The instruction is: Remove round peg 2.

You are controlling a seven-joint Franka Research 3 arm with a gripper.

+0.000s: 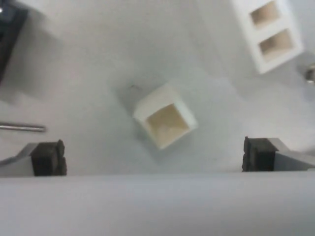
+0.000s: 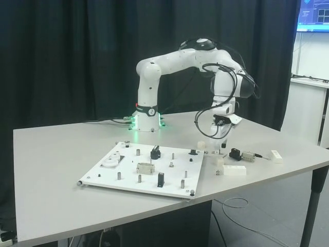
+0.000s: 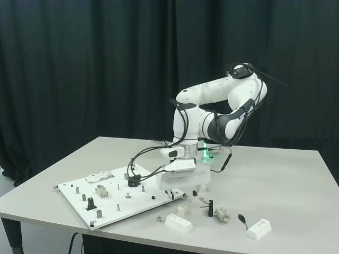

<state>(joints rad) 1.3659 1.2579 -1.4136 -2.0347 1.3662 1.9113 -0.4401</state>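
- The grey table (image 2: 51, 154) holds a flat white board (image 2: 103, 177). In the first room view, the board's front edge is the thing nearest to us.
- Small grey pegs (image 2: 139, 178) stand up straight on the board. Some black parts (image 2: 161, 179) stand among them.
- Round peg 2 should be one of these pegs. I cannot tell which one it is. Nothing is touching any of the pegs.
- Take the middle of the board as the middle of a clock. A white block with two holes (image 2: 234, 170) lies on the table at about 3 o'clock, just off the board.
- A little white cube (image 2: 219, 162) sits close beside that block, a bit farther back. It has a hollow top.
- The gripper (image 2: 221, 141) hangs over the table at about 2 o'clock from the board's middle. It is above the little cube and not over the board.
- In the wrist view, the gripper (image 1: 153, 156) is spread wide and holds nothing. Its two black fingertips (image 1: 49, 157) are far apart.
- The little cube (image 1: 166, 120) shows on the table below, in the gap between the fingertips. The block with two holes (image 1: 269, 29) is off to one side.
- Farther back, at about 12 o'clock from the board, is the base of the white arm (image 2: 146, 121). A green light (image 2: 134, 123) glows at its foot.
- A black curtain (image 2: 77, 51) hangs behind everything.
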